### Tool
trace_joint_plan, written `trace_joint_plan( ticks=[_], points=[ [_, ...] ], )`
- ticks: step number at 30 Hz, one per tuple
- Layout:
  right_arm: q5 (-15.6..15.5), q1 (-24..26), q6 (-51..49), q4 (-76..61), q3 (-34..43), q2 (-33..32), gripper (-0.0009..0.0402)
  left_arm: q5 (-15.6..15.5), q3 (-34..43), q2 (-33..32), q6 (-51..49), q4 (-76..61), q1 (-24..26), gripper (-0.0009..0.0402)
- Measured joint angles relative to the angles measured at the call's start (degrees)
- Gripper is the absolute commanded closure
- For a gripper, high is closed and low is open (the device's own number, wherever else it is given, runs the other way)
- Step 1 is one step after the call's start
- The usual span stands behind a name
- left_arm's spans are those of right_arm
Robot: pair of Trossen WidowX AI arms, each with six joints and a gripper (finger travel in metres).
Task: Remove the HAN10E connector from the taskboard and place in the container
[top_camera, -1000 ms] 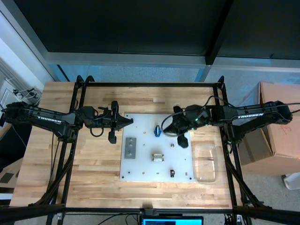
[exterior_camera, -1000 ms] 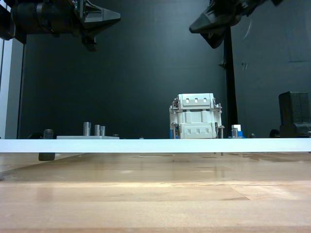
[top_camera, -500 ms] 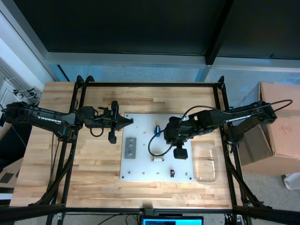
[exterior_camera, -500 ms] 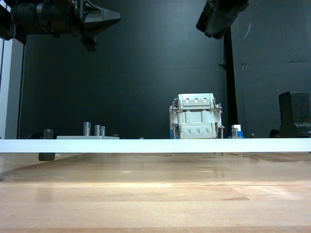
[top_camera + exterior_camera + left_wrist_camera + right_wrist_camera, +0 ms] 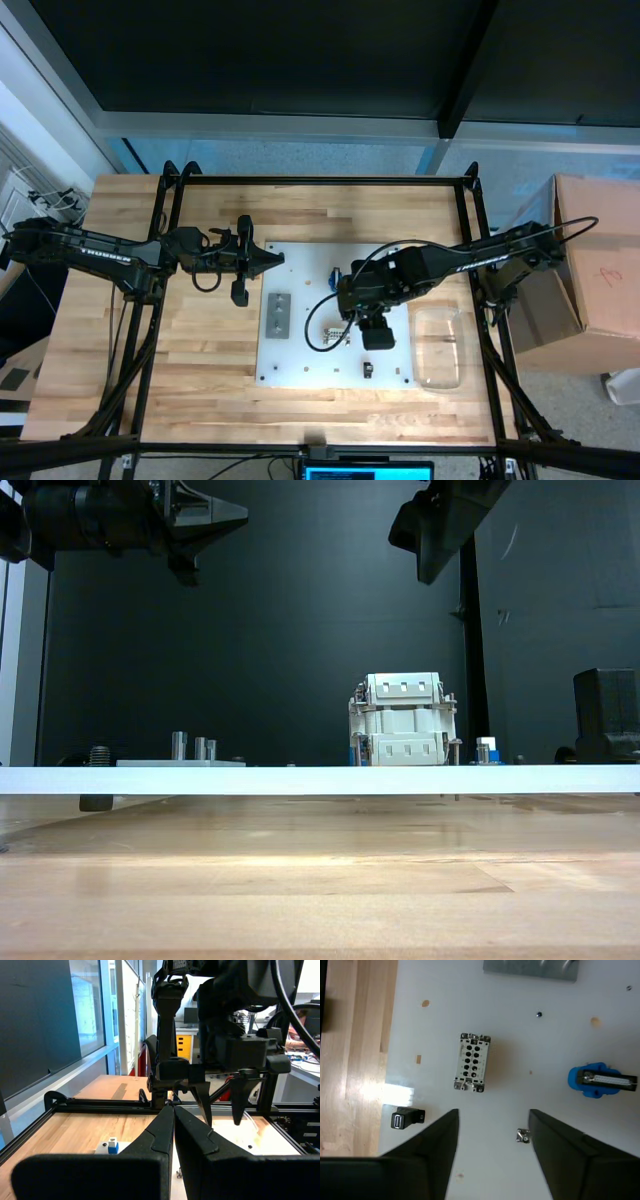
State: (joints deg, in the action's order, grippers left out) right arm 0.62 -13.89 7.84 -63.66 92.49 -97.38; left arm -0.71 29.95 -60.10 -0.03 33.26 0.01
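Right wrist view looks straight down on the HAN10E connector [image 5: 472, 1062], which sits in its seat on the white taskboard [image 5: 520, 1035] with its pin face up and nothing gripping it. Bare board surrounds it on every side. A small black socket block [image 5: 406, 1120] is its nearest neighbour, and a blue connector [image 5: 595, 1080] and a tiny metal fitting [image 5: 522, 1135] lie farther off. From the low view the connector [image 5: 403, 720] stands upright, with open air above it.

The right pincer [image 5: 493, 1111] is spread wide and hangs high over the board, a little to one side of the connector and touching nothing. In the high view a grey metal plate [image 5: 278, 315] lies towards the board's left edge, and the clear container [image 5: 438, 312] rests on the table [image 5: 200, 390] just beside the board's right edge.

The left pincer [image 5: 173, 1108] is pressed together and holds nothing. It hovers over the board's far left corner, well apart from the connector.

Over the last second the right pincer has moved from the board's far side, near the blue connector, towards the near side and closer to the HAN10E connector. The connector and the left arm have not moved.
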Motion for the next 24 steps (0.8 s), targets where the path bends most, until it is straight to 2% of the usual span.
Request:
trace_joint_plan(
  ticks=[4,8,24],
  points=[
    [0.02,-0.15,0.17,-0.13,0.37,-1.18,0.0122,0.0,0.0,0.0,0.0,0.02,0.0,0.0393],
    [0.02,-0.28,0.2,0.0,0.37,-1.88,0.0101,0.0,-0.02,0.0,0.0,0.02,0.0,0.0393],
    [0.9,-1.64,0.22,0.68,0.55,-8.7,0.0094,0.02,0.0,0.0,-0.02,0.02,0.0,0.0393]
  ],
)
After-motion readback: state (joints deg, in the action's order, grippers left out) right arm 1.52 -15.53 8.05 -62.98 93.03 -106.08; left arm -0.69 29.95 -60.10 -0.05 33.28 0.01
